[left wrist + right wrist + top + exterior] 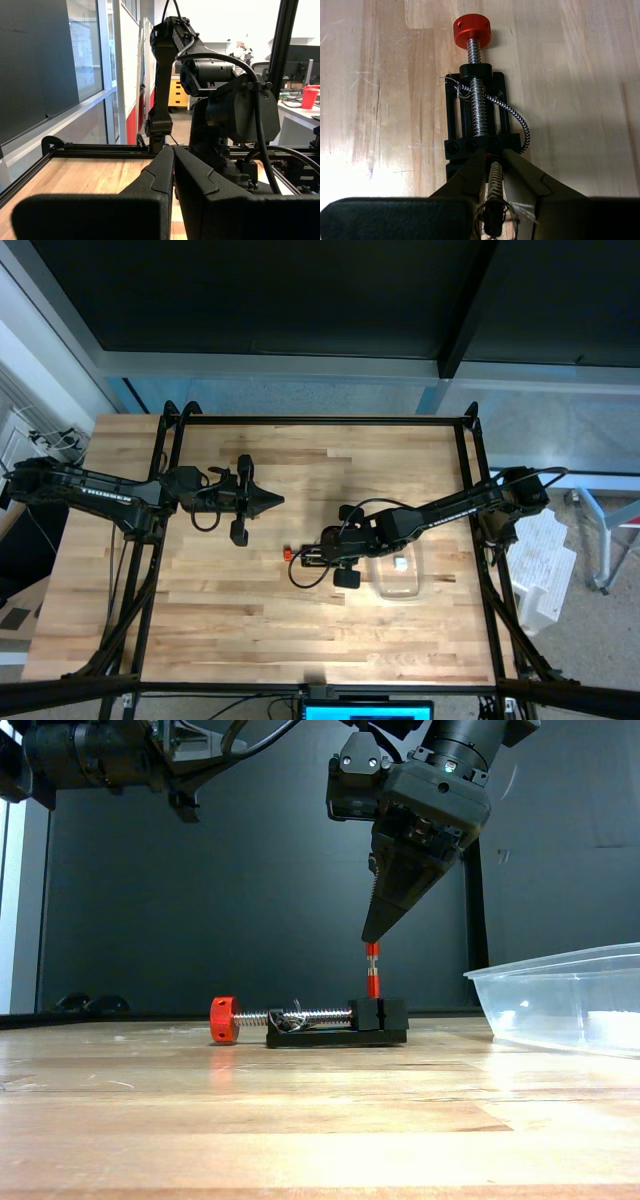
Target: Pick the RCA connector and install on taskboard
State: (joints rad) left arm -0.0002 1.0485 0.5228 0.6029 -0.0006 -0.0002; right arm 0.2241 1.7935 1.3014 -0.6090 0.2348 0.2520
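Presently, right gripper (369, 935) fingers grasp the RCA connector (372, 980) upright, its lower end touching the taskboard (335, 1038). Left gripper (272, 500) hovers well apart over the bench (250, 625), fingers clenched, empty.

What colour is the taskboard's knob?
Red-orange knob, best in right wrist view; right gripper holds connector over taskboard; left gripper hovers left, shut.
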